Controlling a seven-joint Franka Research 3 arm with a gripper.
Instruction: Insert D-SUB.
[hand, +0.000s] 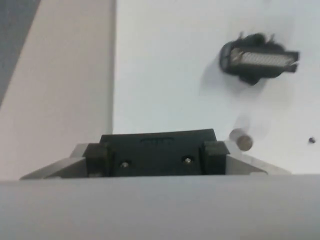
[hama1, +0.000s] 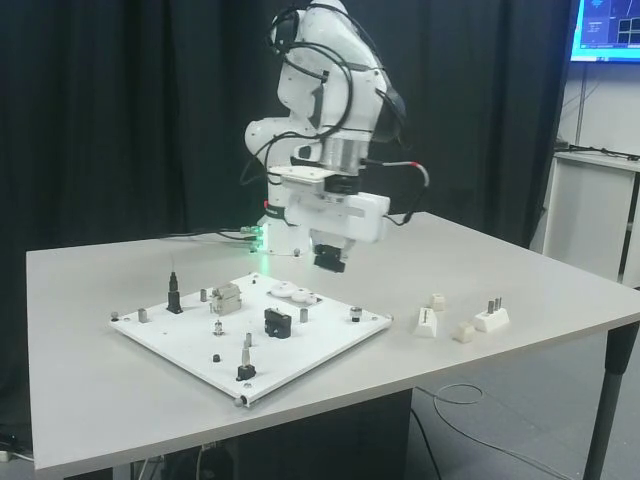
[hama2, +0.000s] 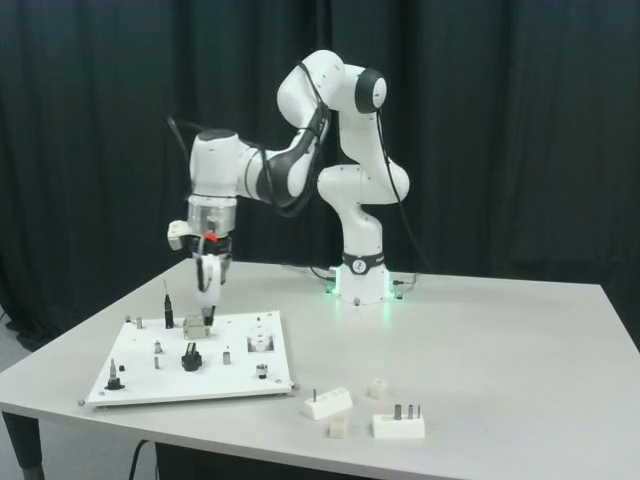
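End effector (hand: 156, 159): I am seeing it gripping a black rectangular D-SUB plug (hand: 157, 152) between its two fingers, pads (hand: 97, 159) pressing on either end of the plug body; two small screws are showing on the plug's face. I am holding it in the air above the white square task board (hama1: 320, 345), not touching it.

D-SUB socket (hand: 257, 59): black-framed, with rows of grey pins, sitting flat on the board, well apart from the held plug in the wrist view. Short grey cylindrical peg (hand: 243, 140): standing upright on the board between plug and socket.

White robot arm (hama2: 300, 150): I am watching it reaching from its base, where a green light is glowing, out over the board.

Grey surface (hama2: 520, 350): carrying the board near one corner, plus several small white blocks (hama2: 328, 403) lying beside the board, two of them bearing upright pins.
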